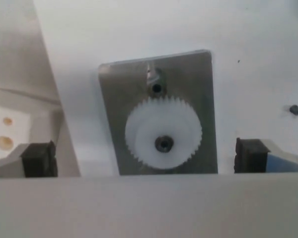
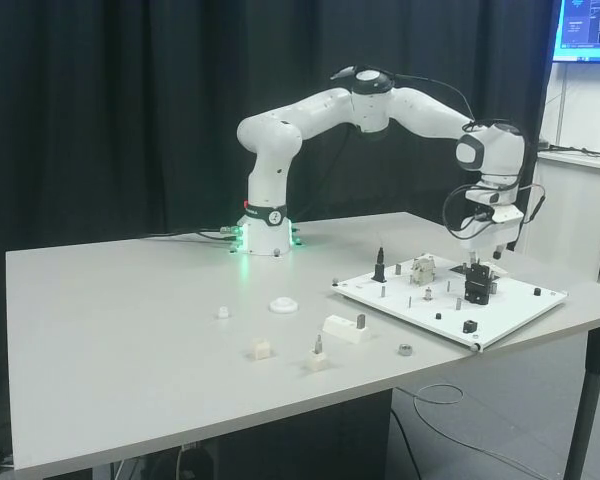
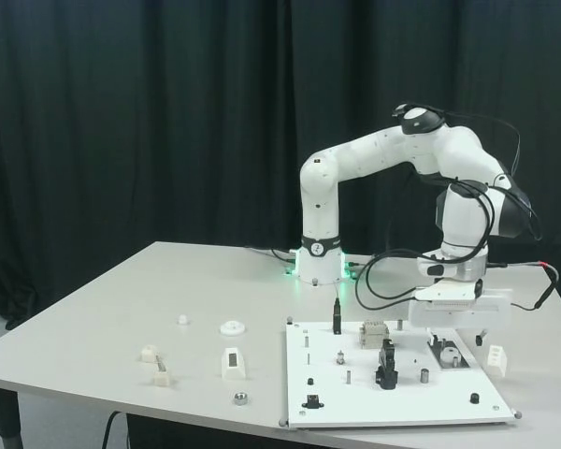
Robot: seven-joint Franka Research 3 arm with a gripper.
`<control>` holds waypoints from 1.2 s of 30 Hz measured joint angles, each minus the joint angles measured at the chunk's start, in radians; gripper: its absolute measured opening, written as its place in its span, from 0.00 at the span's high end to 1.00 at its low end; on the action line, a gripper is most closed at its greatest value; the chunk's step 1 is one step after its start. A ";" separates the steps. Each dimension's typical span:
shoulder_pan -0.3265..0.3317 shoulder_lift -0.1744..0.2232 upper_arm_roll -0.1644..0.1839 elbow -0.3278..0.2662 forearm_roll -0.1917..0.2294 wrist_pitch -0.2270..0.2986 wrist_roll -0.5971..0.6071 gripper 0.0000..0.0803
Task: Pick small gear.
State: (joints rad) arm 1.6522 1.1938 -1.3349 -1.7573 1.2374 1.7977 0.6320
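Gripper point(image 1: 144, 157) hangs with fingers spread wide above a white gear point(image 1: 163, 132) seated on a grey plate point(image 1: 159, 113) at frame centre, on the white board point(image 2: 450, 302); no writing is legible.

A white gear point(image 1: 163, 132) of matt, smooth-faced plastic with finely cut teeth sits on a grey plate point(image 1: 158, 114) of dull brushed metal, a black screw point(image 1: 164, 144) with a slight sheen at its hub. The plate rests on a white board point(image 3: 397, 385) with a smooth, faintly glossy finish. The fingers point(image 1: 39, 159) end in black pads that look like ribbed rubber. The white arm point(image 2: 380, 108) has a glossy plastic shell that catches the room light. The grey surface point(image 2: 120, 330) is smooth and matt. Behind it hangs a black curtain point(image 3: 150, 112) of matt cloth in soft folds.
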 joint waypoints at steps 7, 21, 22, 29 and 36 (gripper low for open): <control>0.006 -0.013 -0.017 0.003 -0.015 -0.023 0.012 0.01; 0.007 -0.013 -0.024 0.011 -0.027 -0.031 0.024 0.00; 0.007 -0.013 -0.024 0.011 -0.027 -0.031 0.024 0.00; 0.007 -0.013 -0.025 0.011 -0.030 -0.031 0.026 0.00; 0.007 -0.013 -0.032 0.012 -0.035 -0.031 0.029 0.00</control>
State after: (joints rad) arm 1.6589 1.1808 -1.3667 -1.7454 1.2029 1.7669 0.6612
